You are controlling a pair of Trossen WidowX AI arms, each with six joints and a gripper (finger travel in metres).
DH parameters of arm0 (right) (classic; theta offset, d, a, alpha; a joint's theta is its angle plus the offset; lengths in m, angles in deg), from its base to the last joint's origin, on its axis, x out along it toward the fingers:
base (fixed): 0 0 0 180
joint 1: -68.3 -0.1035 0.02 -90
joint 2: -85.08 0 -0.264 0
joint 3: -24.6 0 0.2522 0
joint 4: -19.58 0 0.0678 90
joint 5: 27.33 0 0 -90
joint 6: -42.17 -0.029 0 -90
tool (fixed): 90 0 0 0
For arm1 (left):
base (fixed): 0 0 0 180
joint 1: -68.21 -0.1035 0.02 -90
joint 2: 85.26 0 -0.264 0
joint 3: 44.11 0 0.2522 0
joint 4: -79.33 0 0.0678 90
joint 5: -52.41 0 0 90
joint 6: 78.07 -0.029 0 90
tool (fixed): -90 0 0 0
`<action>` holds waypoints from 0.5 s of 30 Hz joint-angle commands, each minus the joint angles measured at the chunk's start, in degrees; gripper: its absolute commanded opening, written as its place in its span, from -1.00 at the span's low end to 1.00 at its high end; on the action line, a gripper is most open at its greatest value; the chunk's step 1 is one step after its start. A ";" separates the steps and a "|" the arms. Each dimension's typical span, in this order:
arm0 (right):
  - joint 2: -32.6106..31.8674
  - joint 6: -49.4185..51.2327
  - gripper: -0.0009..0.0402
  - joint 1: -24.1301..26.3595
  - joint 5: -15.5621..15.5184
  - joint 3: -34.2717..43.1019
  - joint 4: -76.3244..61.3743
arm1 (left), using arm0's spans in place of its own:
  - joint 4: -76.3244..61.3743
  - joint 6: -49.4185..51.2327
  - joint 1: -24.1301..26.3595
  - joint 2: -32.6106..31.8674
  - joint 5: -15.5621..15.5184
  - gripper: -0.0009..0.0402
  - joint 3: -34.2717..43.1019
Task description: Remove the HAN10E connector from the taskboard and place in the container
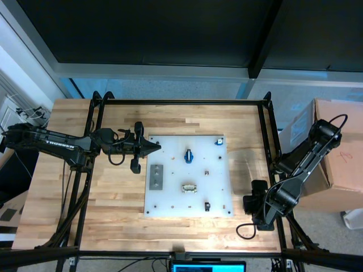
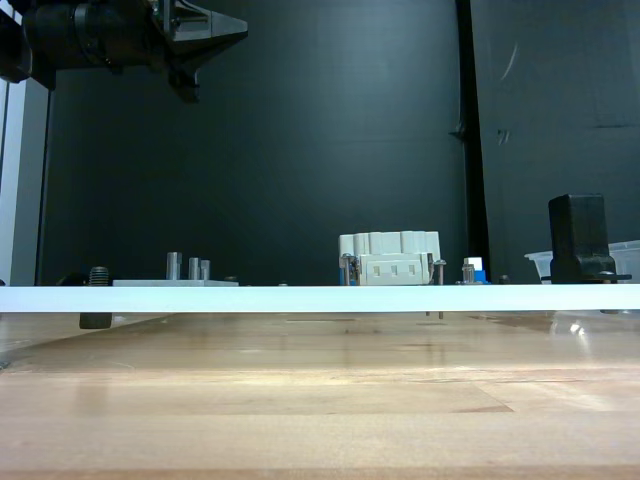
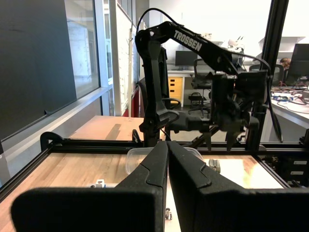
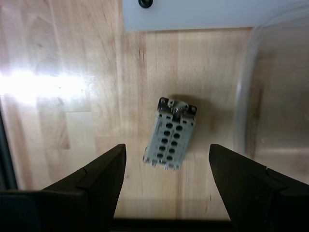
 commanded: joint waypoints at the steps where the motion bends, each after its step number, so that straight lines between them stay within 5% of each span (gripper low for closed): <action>1: 0.28 -0.90 0.21 -0.11 -0.07 3.32 -4.44 | 0.00 0.00 -0.02 -0.02 0.00 -0.96 0.02; 15: 0.37 -2.67 0.21 -0.57 -0.26 6.67 -9.44 | 0.00 0.00 0.00 0.00 0.00 -0.96 0.02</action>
